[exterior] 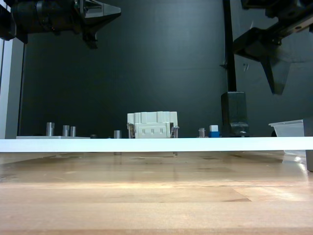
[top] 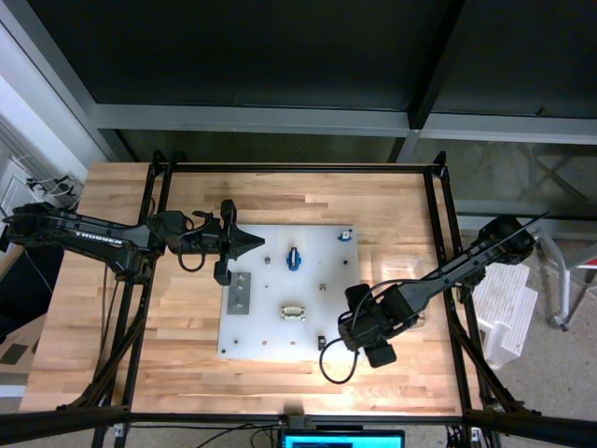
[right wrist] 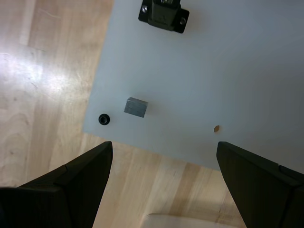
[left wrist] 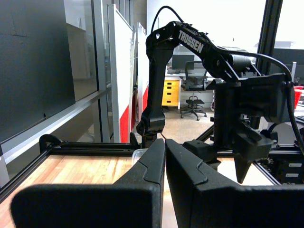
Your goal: Remove the 16mm bar from the taskboard and place in the container
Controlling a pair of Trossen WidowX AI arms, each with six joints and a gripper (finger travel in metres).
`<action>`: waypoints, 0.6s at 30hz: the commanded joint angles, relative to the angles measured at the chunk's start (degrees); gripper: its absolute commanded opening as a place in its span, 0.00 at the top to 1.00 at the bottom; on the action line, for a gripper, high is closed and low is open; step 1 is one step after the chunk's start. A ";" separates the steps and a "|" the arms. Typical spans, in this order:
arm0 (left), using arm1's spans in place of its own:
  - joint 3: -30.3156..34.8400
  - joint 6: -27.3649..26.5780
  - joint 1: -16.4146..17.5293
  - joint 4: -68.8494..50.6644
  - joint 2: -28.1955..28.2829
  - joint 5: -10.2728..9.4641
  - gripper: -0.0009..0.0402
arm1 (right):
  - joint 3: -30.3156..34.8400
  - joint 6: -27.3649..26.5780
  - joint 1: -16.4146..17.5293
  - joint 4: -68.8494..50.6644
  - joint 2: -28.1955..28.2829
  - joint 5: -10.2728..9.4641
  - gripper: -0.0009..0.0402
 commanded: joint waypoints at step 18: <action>0.00 0.00 0.02 0.02 0.00 0.02 0.98 | -0.31 3.41 -0.13 0.20 5.49 4.24 0.23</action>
